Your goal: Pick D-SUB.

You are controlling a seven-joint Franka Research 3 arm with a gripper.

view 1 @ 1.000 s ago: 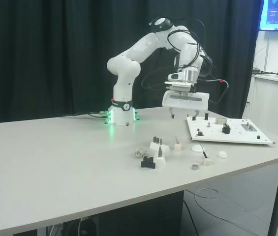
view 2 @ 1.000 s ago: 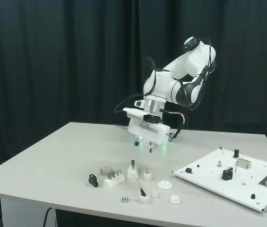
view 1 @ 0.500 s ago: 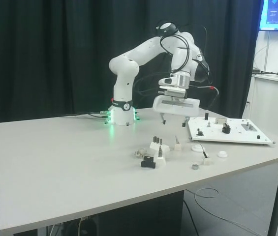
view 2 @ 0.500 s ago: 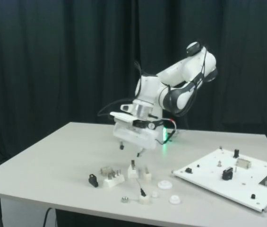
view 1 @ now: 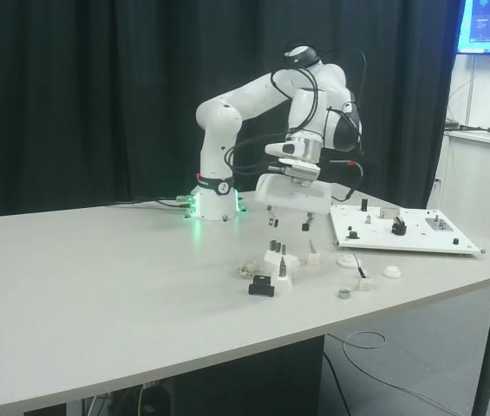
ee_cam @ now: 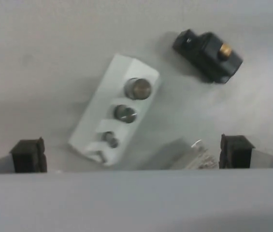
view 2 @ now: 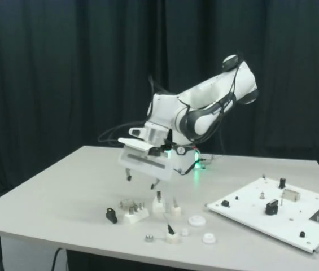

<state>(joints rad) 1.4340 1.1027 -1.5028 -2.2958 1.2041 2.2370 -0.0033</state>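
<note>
The D-SUB [ee_cam: 190, 154] is a small grey metal connector lying on the table, partly hidden in the wrist view by the gripper body. It lies next to a white block of pegs [ee_cam: 114, 111] and near a black part [ee_cam: 208, 49]. In the room views the D-SUB [view 1: 245, 269] [view 2: 127, 202] sits at the edge of the cluster of small parts. My gripper [ee_cam: 132, 153] [view 1: 290, 224] [view 2: 140, 181] hangs open above this cluster, well clear of the table, with nothing between its fingers.
A white board [view 1: 418, 241] [view 2: 244, 214] with mounted parts lies on the table beside the cluster. Small white round pieces [view 1: 349, 260] [view 2: 196, 221], a white holder with a black pin [view 1: 364, 282] and a metal nut [view 1: 344, 293] lie near the table's front edge.
The arm has swung the gripper away from the white board and over the cluster of small parts. The gripper stays open and the parts have not moved.
</note>
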